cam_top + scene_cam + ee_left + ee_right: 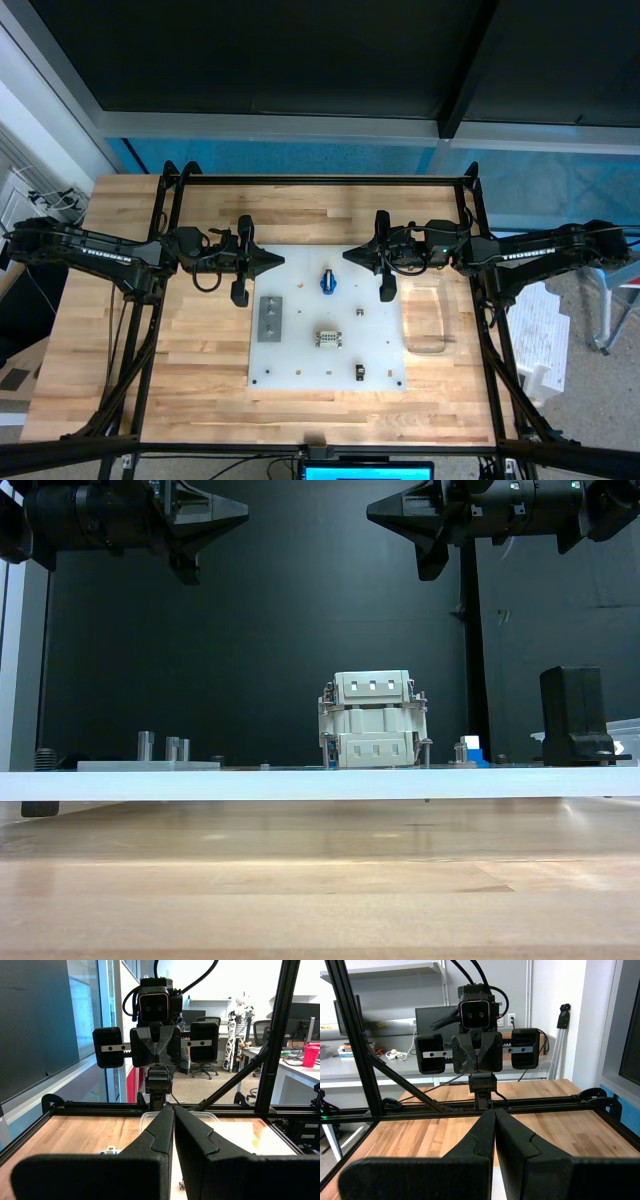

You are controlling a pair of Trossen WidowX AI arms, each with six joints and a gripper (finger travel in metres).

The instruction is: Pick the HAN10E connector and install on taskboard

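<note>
A: Status?
B: Left gripper (280, 259) and right gripper (347, 256) are both clenched on nothing, tips facing each other, high over the taskboard's (300, 350) far part.
A: HAN10E connector (327, 340)?
B: Mid-board, upright. Can't tell if it's latched. In both wrist views the fingers block the board.

We see two matt black arms, left arm (100, 255) and right arm (530, 250), each lettered TROSSEN in white and trailing looped black cables. The left gripper (278, 260) sits at nine o'clock over the surface and the right gripper (348, 256) at three. Both have pointed black jaws, and the right arm seems to carry a green light.
</note>
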